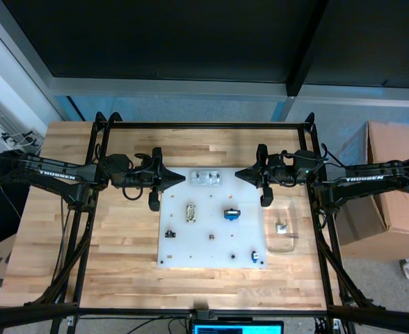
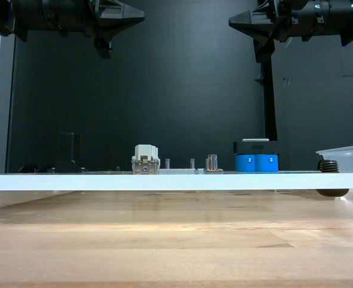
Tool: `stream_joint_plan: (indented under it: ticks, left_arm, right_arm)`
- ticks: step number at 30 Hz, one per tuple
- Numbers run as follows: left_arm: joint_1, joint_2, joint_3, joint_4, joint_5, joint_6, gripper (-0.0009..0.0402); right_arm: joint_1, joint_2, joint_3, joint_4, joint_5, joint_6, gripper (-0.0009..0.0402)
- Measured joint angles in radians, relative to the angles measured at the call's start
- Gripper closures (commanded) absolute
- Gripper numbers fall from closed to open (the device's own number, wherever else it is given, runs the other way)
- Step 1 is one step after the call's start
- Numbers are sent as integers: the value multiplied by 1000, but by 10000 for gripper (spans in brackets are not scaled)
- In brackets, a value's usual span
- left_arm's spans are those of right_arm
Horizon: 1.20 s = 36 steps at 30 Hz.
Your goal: Pick the RJ45 connector and install on the taskboard
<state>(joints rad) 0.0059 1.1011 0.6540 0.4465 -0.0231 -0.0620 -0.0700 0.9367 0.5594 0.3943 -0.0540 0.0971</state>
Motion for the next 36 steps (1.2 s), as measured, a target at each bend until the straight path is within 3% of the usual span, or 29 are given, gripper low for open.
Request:
stream_joint_plan:
  ticks: [18,24,33,36]
  left_arm:
    - [0,0,0,0,0,0,393]
    - [0,0,0,0,0,0,393]
    - [0,0,0,0,0,0,393]
    - [0,0,0,0,0,0,393]
  right_arm:
    - [5,-1,2,-43,0,-14,393]
    - [31,-3,75,-351,0,-2,393]
    - [157,0,263,-978,9,34,393]
    - [195,1,325,-1156,42,83,394]
